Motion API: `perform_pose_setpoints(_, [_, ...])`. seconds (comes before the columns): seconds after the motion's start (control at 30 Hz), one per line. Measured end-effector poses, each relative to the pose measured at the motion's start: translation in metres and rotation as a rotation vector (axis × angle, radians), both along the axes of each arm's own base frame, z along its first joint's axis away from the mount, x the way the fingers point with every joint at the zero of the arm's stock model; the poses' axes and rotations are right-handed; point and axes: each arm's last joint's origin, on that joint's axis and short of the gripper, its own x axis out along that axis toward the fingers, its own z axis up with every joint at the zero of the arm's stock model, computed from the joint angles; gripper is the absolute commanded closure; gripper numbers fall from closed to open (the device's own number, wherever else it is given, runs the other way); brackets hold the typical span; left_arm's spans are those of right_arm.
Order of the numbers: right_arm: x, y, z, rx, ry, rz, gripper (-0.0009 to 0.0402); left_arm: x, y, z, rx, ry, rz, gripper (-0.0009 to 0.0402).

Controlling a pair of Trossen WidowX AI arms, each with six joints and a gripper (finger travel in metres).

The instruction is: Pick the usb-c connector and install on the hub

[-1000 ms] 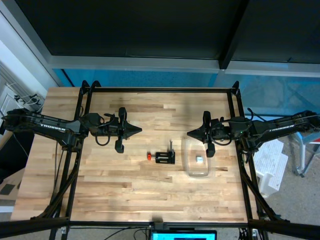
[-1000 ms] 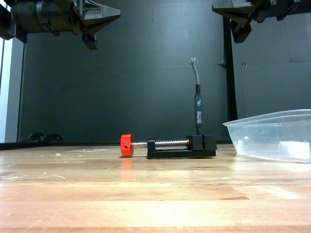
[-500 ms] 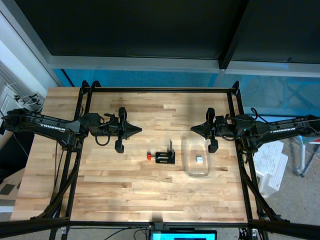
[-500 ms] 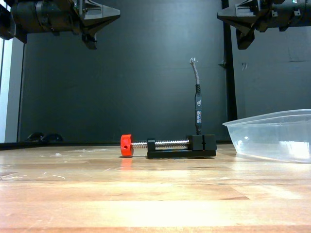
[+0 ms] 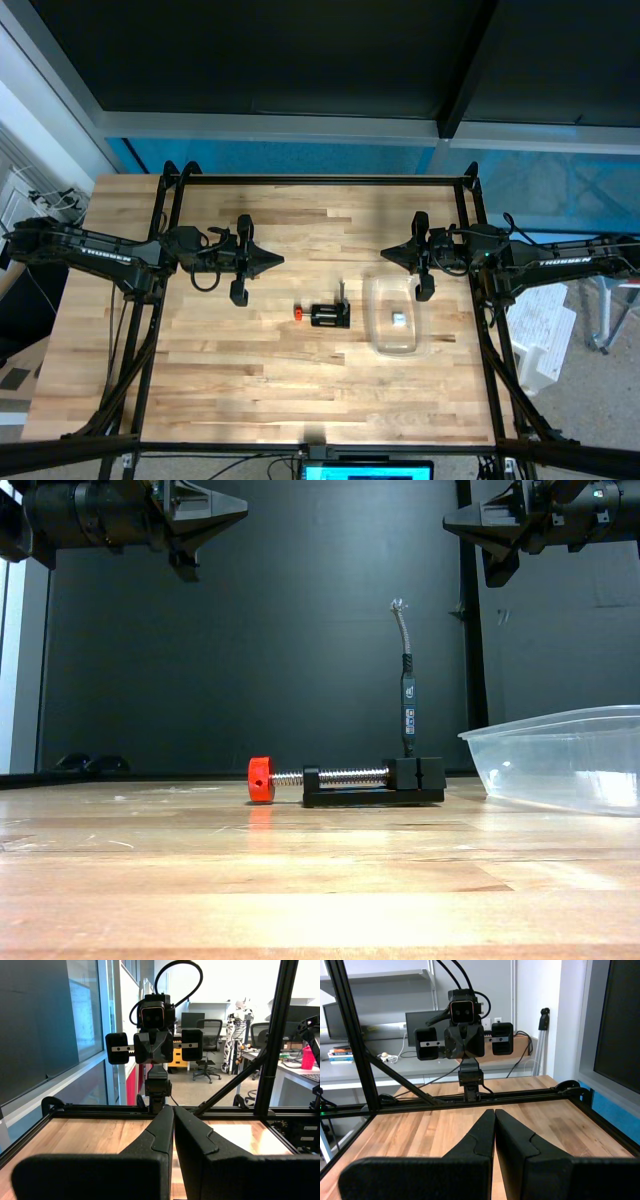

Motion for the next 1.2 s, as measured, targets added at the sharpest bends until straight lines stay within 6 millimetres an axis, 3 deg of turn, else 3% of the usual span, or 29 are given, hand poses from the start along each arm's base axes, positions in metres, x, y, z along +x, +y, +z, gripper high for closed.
perform_pose_setpoints(1.2, [0.0001,0.0005,-0.0004,0.010,0.004,0.016,0.0393,0.0000,0.0000,0.0001,0.000,0.000,0.000,0.0393])
